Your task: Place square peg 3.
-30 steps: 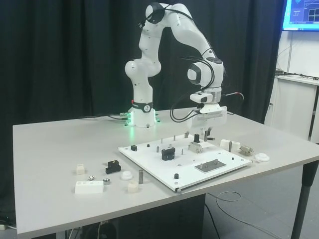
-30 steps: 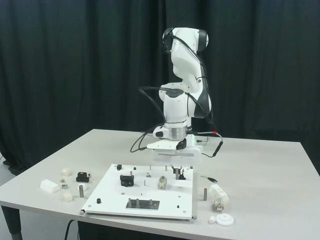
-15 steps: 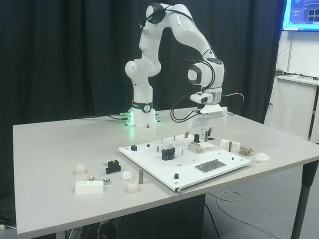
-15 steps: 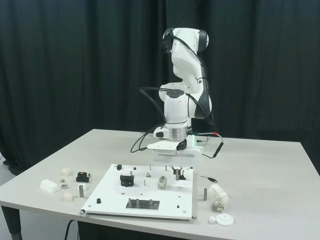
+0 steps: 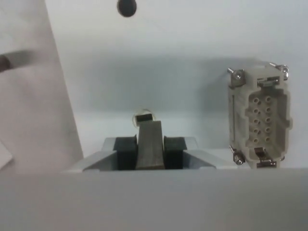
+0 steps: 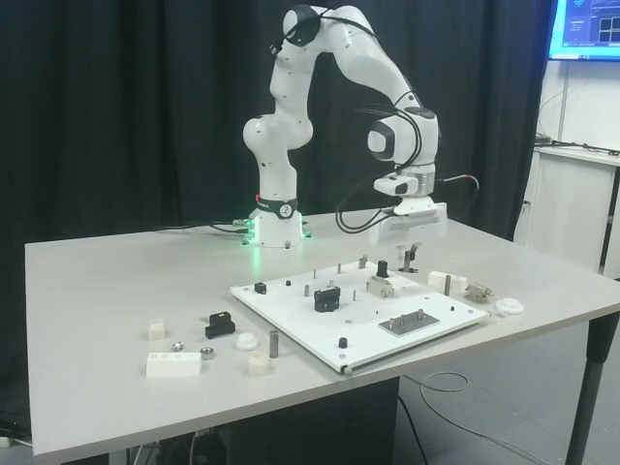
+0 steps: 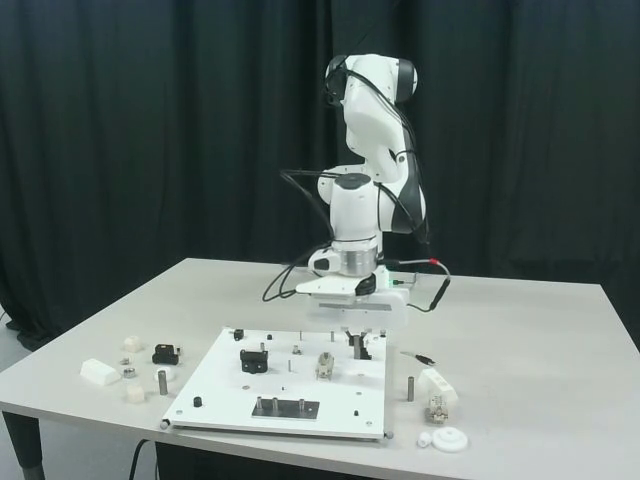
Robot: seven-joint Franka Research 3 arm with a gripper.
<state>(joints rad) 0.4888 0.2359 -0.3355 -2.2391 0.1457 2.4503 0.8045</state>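
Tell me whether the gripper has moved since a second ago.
Yes. The gripper has risen and shifted toward the white board's far edge, away from the multi-pin connector.

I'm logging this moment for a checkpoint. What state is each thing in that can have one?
pincer: shut on the square peg, above the white board.
square peg: upright between the fingers, held off the board.
white board: flat on the grey table.
multi-pin connector: lying on the board, socket face up, beside the peg.
base light: lit green.

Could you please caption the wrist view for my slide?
Gripper holding a grey square peg above the white board, beside a multi-pin connector.
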